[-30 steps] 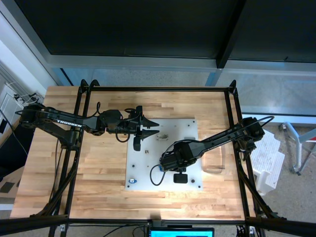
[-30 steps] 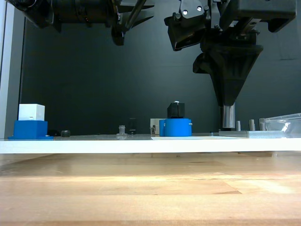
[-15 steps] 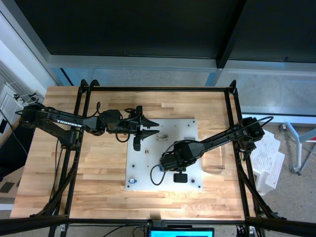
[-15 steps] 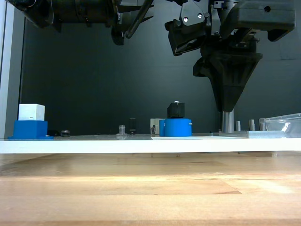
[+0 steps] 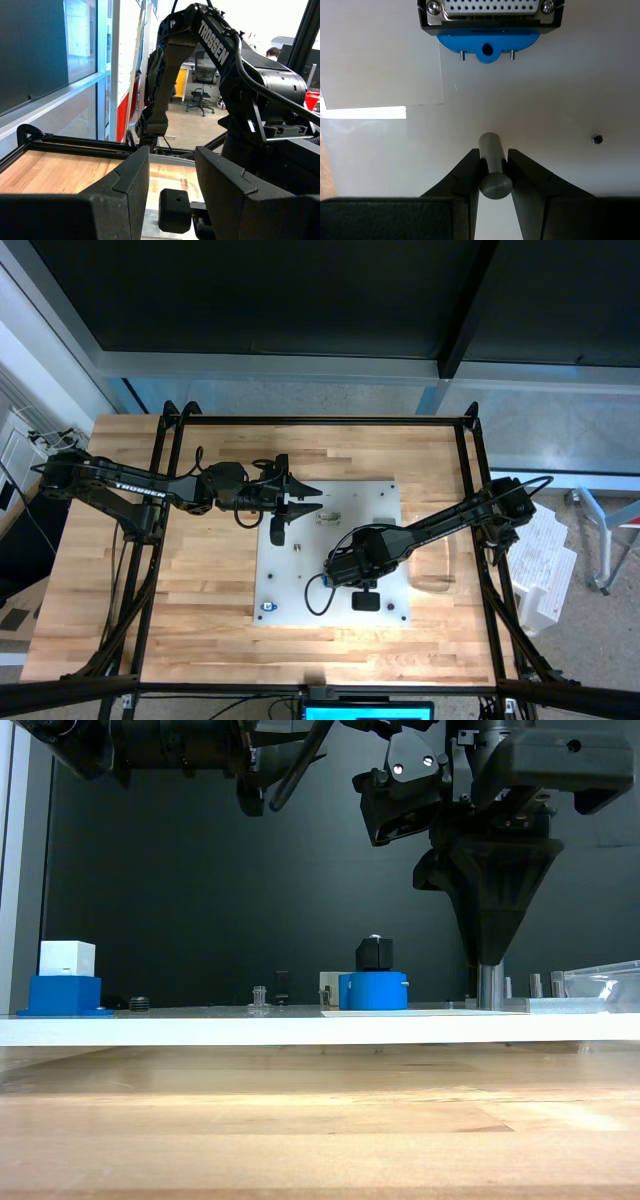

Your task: Pick the 16mm cylinder and install on the taskboard

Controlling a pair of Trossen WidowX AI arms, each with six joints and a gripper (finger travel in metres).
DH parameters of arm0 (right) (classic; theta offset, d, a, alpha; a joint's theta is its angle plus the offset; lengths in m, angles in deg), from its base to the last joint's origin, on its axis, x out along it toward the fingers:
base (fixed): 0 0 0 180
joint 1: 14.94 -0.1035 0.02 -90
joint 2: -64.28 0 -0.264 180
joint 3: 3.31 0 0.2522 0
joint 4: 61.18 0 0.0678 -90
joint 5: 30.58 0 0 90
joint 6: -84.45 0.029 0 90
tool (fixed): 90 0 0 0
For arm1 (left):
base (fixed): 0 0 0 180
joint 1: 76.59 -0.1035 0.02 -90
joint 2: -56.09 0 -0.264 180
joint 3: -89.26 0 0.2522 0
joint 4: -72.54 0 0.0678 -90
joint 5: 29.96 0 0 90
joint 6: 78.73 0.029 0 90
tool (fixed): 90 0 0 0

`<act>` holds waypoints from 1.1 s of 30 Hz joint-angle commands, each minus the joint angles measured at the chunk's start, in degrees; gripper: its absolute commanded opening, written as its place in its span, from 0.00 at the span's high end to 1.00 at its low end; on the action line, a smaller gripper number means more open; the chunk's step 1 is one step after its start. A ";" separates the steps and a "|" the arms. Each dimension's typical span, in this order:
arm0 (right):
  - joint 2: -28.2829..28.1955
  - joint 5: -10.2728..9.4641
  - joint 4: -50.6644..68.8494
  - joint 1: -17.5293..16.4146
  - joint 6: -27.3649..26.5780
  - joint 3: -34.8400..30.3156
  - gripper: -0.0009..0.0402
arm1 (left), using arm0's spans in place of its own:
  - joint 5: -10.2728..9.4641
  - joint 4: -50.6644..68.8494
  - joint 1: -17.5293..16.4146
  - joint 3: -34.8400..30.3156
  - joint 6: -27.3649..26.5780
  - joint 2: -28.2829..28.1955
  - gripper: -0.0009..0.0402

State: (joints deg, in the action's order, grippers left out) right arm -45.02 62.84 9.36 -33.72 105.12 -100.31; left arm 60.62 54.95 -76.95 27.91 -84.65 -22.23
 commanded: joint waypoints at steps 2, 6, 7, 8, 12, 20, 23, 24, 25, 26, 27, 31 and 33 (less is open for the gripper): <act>0.00 0.02 -1.40 0.00 -0.07 0.68 0.96 | 0.02 0.00 -0.02 -0.02 0.00 -0.02 0.68; 0.00 0.00 -2.14 0.00 0.07 1.20 0.96 | 0.02 0.00 0.00 -0.02 0.00 -0.02 0.68; 0.00 0.00 -2.25 0.02 0.07 1.31 0.96 | 0.02 0.00 0.00 -0.02 0.00 -0.02 0.68; 0.00 0.00 -2.32 0.02 0.02 1.38 0.96 | 0.02 0.00 0.00 -0.02 0.00 -0.02 0.68; 0.00 0.00 -2.49 0.02 0.20 1.38 0.86 | 0.02 0.00 0.00 -0.02 0.00 -0.02 0.68; 0.00 0.02 -2.78 -0.02 1.20 1.38 0.54 | 0.02 0.00 0.00 -0.02 0.00 -0.04 0.68; 0.31 0.07 -2.97 -0.02 1.40 1.38 0.47 | 0.02 0.00 -0.02 -0.02 0.00 -0.02 0.68; 0.46 0.07 -3.04 -0.02 1.38 1.38 0.45 | 0.02 0.00 0.00 -0.02 -0.02 -0.02 0.68; 0.85 0.09 -3.06 -0.02 1.27 1.38 0.44 | 0.02 0.00 -0.02 -0.02 0.00 -0.02 0.68; 1.31 0.07 -3.08 -0.02 0.98 1.42 0.43 | 0.02 0.00 0.00 -0.02 0.00 -0.02 0.68; 1.95 0.04 -3.10 -0.02 0.85 1.60 0.42 | 0.02 0.00 0.00 -0.02 0.00 -0.02 0.68; 5.51 0.00 -3.26 -0.02 -0.15 3.76 0.43 | 0.02 0.00 0.00 -0.02 0.00 -0.02 0.68; 7.58 0.00 -3.41 0.00 -0.13 5.49 0.44 | 0.02 0.00 -0.02 -0.02 0.00 -0.02 0.68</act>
